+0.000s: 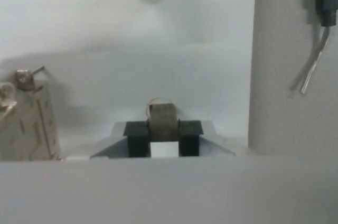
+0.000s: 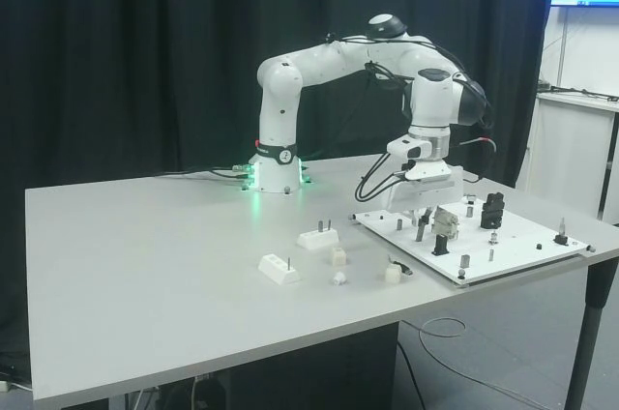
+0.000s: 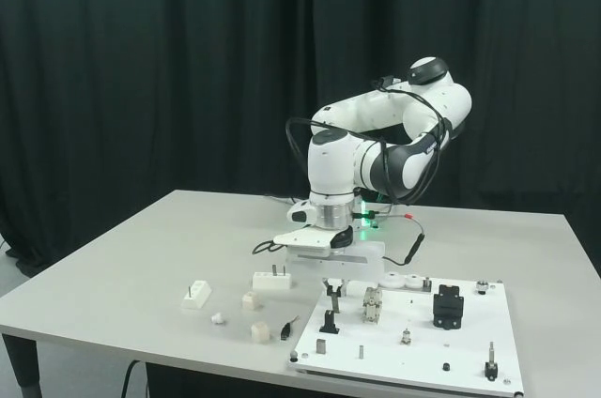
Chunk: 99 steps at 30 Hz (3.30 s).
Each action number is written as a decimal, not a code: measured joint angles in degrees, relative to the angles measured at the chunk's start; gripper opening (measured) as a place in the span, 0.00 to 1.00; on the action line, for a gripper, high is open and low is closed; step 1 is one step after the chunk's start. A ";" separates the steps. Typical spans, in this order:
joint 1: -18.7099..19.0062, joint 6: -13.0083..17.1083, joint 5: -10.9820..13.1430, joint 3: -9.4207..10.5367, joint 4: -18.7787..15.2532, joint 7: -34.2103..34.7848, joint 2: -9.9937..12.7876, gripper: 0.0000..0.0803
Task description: Insert square peg 3.
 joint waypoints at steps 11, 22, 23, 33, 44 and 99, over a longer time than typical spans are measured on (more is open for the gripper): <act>0.02 -0.35 -0.13 -0.06 0.00 0.00 0.00 0.14; 0.19 -0.89 -0.67 -0.18 0.00 0.00 0.00 0.14; 0.22 -1.01 -0.77 -0.21 0.00 0.00 0.00 0.14; 0.39 -1.66 -1.35 -0.33 -0.07 0.00 0.00 0.14; 0.52 -1.55 -1.30 -0.36 -0.07 0.00 0.01 0.14; 1.94 -0.16 -1.23 -0.36 -1.15 1.94 0.01 0.14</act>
